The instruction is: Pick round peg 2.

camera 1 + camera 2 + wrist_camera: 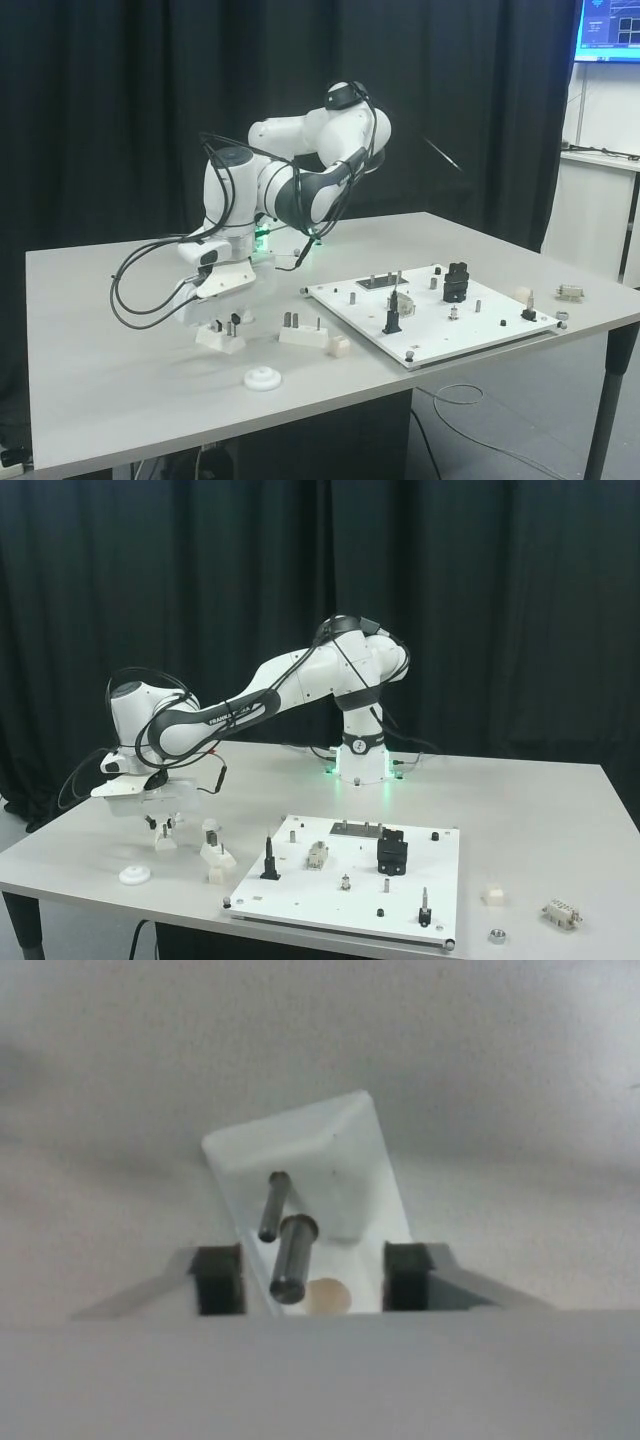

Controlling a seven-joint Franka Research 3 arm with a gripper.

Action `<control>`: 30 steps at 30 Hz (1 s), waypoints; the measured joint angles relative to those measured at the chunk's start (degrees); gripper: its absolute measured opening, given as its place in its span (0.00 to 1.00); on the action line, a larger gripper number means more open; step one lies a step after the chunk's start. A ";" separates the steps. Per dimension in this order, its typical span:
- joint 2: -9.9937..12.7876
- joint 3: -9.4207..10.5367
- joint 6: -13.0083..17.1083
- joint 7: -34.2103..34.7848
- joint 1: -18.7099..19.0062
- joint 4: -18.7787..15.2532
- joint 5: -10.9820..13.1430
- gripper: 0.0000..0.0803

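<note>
Hovering low over the small white holder (315, 1175) at the near-left of the tabletop (110, 330), your gripper (312, 1278) had its two black fingers (218, 1278) spread apart with nothing between them, one each side of the holder's near end. Two grey pegs stood upright in that block, presumably so the fingers could close on a shaft from the sides: the thicker round peg 2 (292, 1258) nearest the fingers and roughly between them, the thinner peg (273, 1205) just behind it. One empty round socket (328, 1296) showed beside the thick peg. A second white holder (306, 333) and one white disc (262, 378) lay nearby; the large white board (430, 318) sat well apart.
</note>
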 joint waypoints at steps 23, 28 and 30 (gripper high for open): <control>-0.56 -1.37 -2.84 2.21 1.65 0.04 -0.94 0.08; -0.56 -3.60 -5.09 2.25 2.70 0.04 -0.96 0.08; -0.55 -4.51 -5.86 2.27 3.13 0.04 -0.96 0.08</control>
